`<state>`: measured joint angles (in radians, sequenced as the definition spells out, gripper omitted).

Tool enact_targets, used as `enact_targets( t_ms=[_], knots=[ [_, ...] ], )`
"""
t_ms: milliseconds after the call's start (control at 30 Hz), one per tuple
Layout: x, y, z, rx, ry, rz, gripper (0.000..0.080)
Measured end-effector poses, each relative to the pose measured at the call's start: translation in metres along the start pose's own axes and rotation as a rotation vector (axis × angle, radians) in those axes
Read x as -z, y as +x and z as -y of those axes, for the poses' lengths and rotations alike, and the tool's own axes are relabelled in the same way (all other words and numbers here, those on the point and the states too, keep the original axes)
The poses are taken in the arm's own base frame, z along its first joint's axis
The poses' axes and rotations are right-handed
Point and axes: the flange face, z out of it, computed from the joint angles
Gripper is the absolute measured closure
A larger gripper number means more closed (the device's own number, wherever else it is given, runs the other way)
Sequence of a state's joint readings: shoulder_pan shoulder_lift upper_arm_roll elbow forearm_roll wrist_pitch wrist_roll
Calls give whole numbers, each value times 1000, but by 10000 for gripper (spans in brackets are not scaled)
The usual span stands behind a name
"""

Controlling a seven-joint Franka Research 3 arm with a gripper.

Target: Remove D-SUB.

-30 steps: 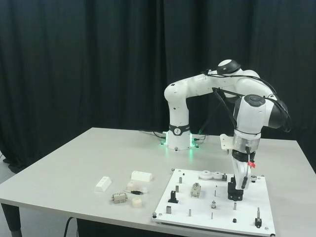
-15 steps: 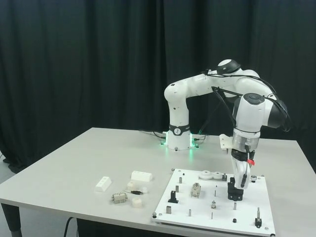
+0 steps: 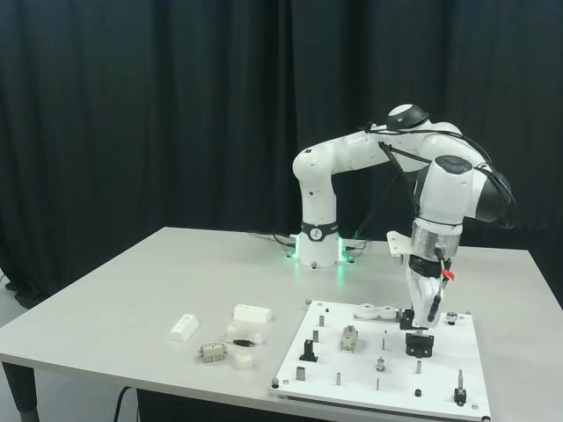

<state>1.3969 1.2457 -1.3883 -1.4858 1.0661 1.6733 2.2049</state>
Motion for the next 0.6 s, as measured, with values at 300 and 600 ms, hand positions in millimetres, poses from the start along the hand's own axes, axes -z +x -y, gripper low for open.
enact_targets(
  t_ms=[300,600],
  knots=[
    [9,3,3,-59,25,-5,649],
    [10,4,1,-115,26,-5,649]
  ],
)
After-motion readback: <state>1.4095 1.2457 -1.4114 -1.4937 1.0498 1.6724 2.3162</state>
